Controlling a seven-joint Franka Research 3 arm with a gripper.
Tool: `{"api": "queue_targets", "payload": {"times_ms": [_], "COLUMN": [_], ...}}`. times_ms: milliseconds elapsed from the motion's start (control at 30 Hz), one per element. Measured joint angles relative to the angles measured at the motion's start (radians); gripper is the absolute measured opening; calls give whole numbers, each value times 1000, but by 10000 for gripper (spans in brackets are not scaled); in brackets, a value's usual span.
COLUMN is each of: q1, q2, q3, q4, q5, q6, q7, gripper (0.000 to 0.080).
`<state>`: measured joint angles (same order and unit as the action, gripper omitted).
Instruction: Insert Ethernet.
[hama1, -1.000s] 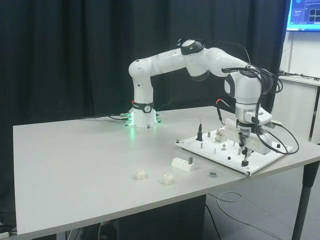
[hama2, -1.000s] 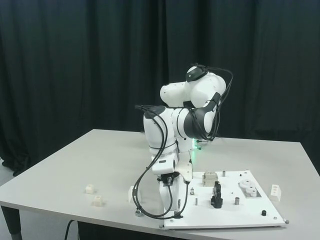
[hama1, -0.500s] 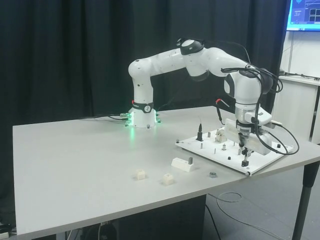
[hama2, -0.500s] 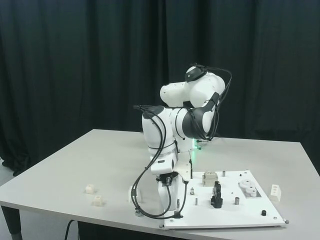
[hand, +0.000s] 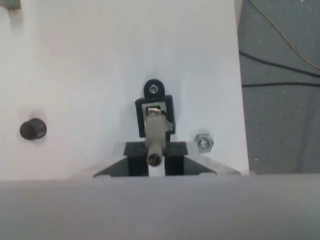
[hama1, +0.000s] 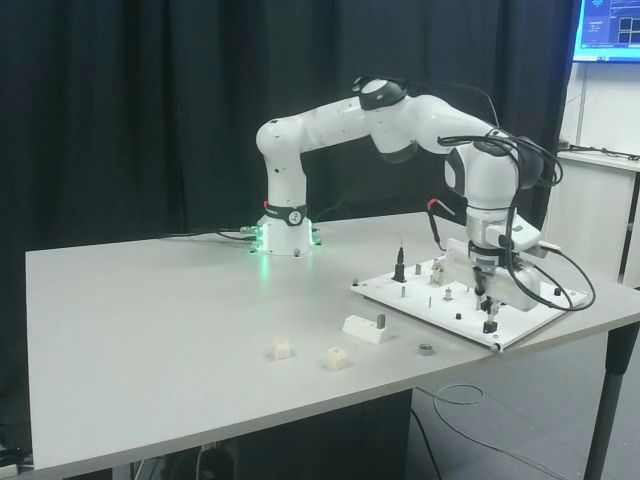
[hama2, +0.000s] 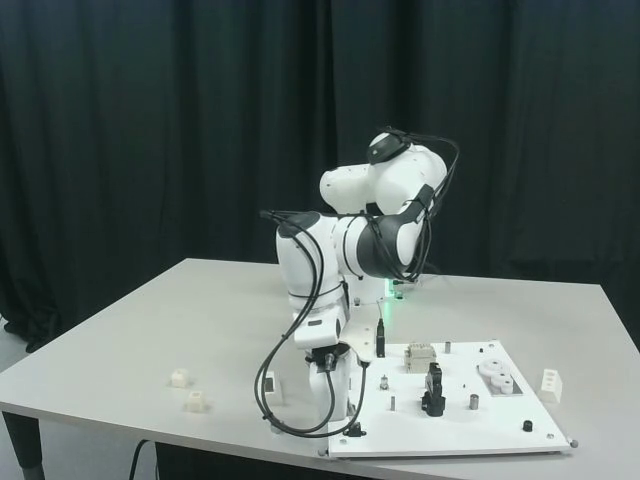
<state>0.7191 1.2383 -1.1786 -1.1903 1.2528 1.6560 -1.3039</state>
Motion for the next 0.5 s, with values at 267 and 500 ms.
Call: {"api": "queue_targets", "payload": {"times_ms": [267,500], "q1": [-13,-17], "q2": [0,0], "q3": [11,13], "q4": [8,15], "q5": [0,0], "q6": [-2,-11], "q7": [-14,-14], "gripper": [65,65]}}
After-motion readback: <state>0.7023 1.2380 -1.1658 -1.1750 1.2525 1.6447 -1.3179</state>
